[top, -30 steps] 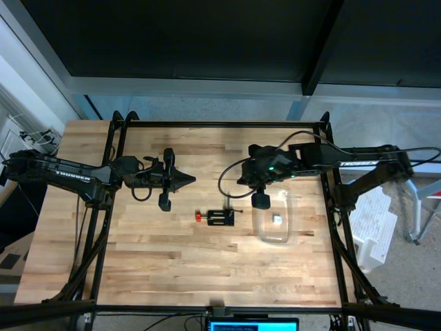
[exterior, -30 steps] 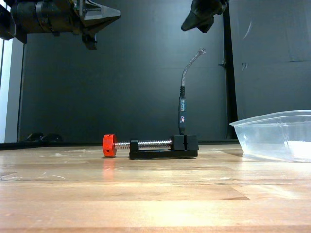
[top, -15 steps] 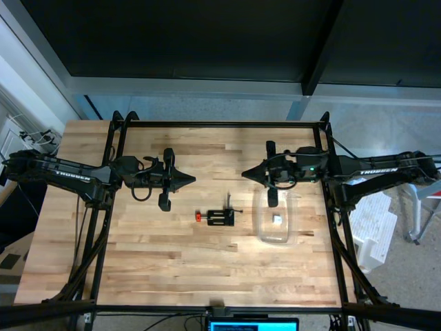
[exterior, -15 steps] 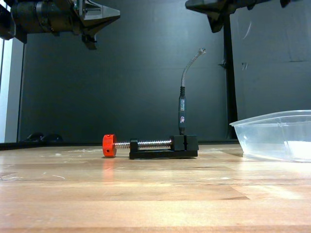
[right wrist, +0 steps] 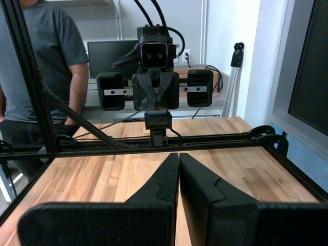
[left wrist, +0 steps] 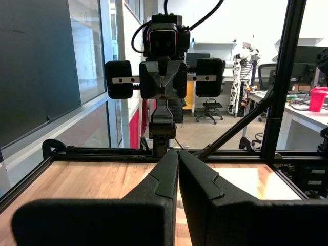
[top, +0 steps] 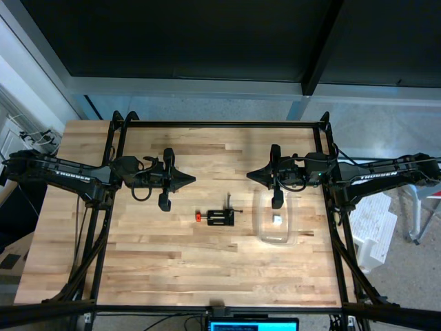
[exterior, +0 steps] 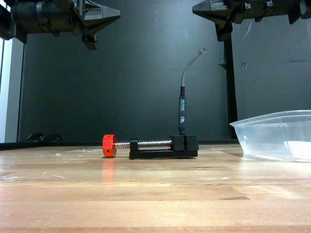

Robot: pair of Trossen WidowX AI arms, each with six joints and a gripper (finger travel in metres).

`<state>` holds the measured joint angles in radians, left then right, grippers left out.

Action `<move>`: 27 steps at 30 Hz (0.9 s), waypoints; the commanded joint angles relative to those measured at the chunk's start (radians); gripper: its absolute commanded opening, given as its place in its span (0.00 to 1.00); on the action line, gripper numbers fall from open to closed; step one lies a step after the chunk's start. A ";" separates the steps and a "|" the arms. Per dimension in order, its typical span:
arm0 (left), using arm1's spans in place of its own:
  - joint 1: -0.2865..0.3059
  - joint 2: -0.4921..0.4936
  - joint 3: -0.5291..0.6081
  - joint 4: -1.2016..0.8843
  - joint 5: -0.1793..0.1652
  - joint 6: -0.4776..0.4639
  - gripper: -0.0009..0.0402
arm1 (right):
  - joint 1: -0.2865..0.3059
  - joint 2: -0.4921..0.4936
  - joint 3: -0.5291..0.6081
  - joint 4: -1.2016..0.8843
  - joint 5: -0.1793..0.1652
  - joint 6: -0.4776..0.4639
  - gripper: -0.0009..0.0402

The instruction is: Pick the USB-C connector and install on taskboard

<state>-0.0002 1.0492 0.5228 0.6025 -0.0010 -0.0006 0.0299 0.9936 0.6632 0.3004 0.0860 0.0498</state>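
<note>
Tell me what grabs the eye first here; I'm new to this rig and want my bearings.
The left gripper and right gripper mirror each other, hanging shut high above the table, tips facing. Below and between them, mid-table, the taskboard holds the USB-C connector upright, its wire stub bent. A clear tray sits to its right.

Even overhead light brightens my table (top: 207, 262). From low down, my left gripper (exterior: 115, 18) and right gripper (exterior: 196, 8), high above its middle, read black; its near edge blurs.
</note>
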 commanded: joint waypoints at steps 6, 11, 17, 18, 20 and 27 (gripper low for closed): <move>0.000 0.000 0.000 0.000 0.000 0.000 0.02 | 0.000 0.001 -0.049 0.037 -0.008 0.006 0.02; 0.000 0.000 0.000 0.000 0.000 0.000 0.02 | 0.001 0.001 -0.107 0.129 -0.008 0.013 0.02; 0.000 0.000 0.000 0.000 0.000 0.000 0.02 | 0.001 0.001 -0.099 0.123 -0.013 0.014 0.02; 0.000 0.000 0.000 0.000 0.000 0.000 0.02 | 0.001 0.001 -0.095 0.123 -0.019 0.013 0.02; 0.000 0.000 0.000 0.000 0.000 0.000 0.02 | 0.001 0.001 -0.088 0.123 -0.028 0.016 0.02; 0.000 0.000 0.000 0.000 0.000 0.000 0.02 | 0.000 0.001 -0.085 0.112 -0.029 0.021 0.02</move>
<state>-0.0002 1.0489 0.5228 0.6025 -0.0006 -0.0006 0.0303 0.9943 0.5770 0.4183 0.0563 0.0708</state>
